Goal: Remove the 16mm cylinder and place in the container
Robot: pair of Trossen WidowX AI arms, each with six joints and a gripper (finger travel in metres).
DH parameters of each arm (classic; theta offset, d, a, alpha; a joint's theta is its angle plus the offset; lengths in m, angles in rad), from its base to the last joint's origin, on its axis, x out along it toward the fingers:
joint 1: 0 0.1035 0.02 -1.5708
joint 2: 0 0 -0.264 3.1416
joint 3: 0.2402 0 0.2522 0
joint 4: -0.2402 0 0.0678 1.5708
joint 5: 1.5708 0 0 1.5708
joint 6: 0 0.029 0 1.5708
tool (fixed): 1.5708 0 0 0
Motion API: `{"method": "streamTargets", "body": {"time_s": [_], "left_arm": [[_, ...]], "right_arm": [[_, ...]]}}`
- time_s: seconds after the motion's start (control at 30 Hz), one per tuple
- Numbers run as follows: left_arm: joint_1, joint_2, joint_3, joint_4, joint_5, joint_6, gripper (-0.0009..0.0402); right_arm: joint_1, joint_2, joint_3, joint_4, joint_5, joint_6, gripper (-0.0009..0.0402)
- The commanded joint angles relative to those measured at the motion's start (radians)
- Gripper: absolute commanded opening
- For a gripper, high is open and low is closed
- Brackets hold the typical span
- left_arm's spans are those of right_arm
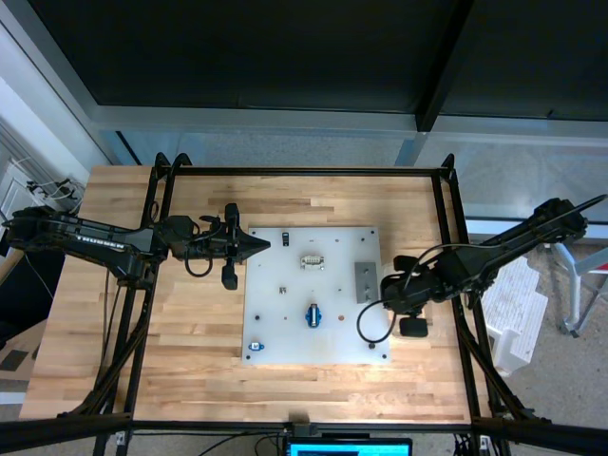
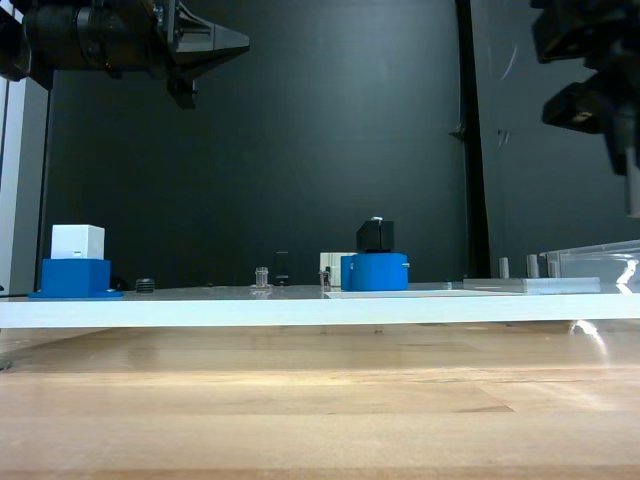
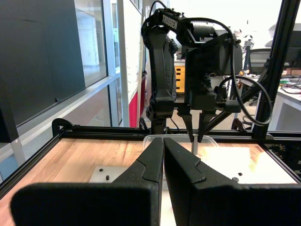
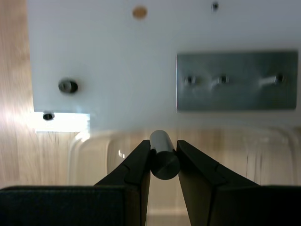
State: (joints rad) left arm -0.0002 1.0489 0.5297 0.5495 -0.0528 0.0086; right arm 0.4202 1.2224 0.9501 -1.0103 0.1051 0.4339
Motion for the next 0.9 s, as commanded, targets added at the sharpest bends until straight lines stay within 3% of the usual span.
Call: {"method": "streamTargets", "body": {"time_s": [0.03,0.4,0.9], "left_arm": [[0.000,0.000,0.000,0.000,0.000,0.000,0.0000],[0.000,0.000,0.000,0.000,0.000,0.000,0.0000],[0.000,0.000,0.000,0.000,0.000,0.000,0.0000]], "right_arm": [[0.009,-0.028,-0.041,-0.006,0.008,0.018,0.0000],[0.032,-0.032,-0.122,0.014,0.008,0.030,0.0006],[0.036,-0.032,-0.123,0.013,0.035,0.029,0.0192]]}}
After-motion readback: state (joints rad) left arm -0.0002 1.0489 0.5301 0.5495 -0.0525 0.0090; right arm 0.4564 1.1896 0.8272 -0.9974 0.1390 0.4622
